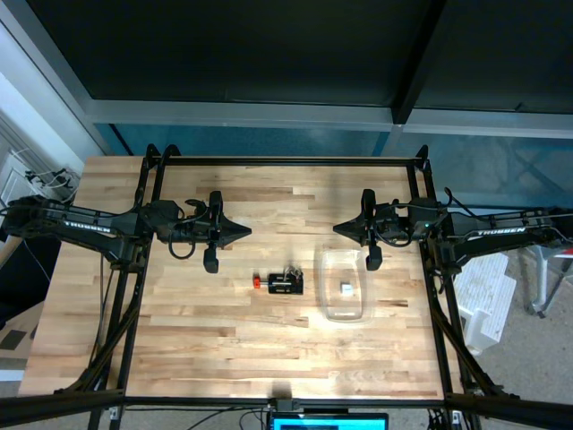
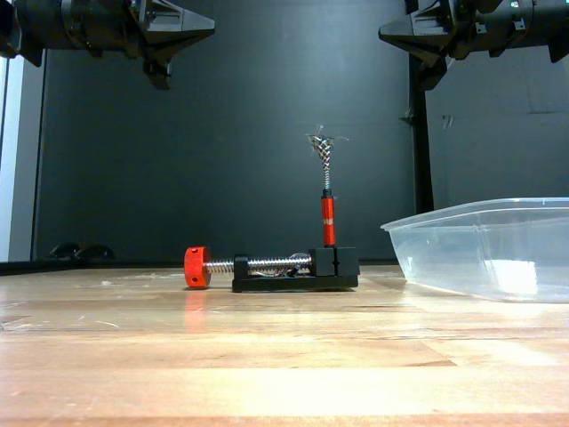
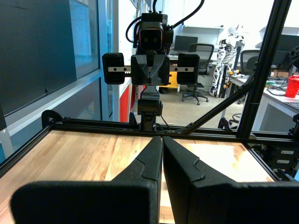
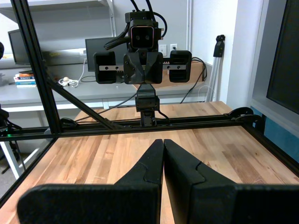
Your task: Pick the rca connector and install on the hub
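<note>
The hub (image 1: 286,285) is a small black block on the wooden table, with a red stub (image 1: 256,281) on its left end. In the low view the hub (image 2: 298,269) carries a threaded rod, a red knob (image 2: 196,267) and an upright red-banded pin with braided wire (image 2: 326,191). The rca connector is out of view in every frame. My left gripper (image 1: 246,231) hovers shut and empty, high up, behind and left of the hub. My right gripper (image 1: 338,230) mirrors it behind and right of the hub, also shut and empty. Their tips face each other.
A clear plastic tray (image 1: 328,305) lies right of the hub and holds a tiny white cube (image 1: 346,288); the tray (image 2: 498,233) also shows in the low view. A black frame (image 1: 286,161) borders the table.
</note>
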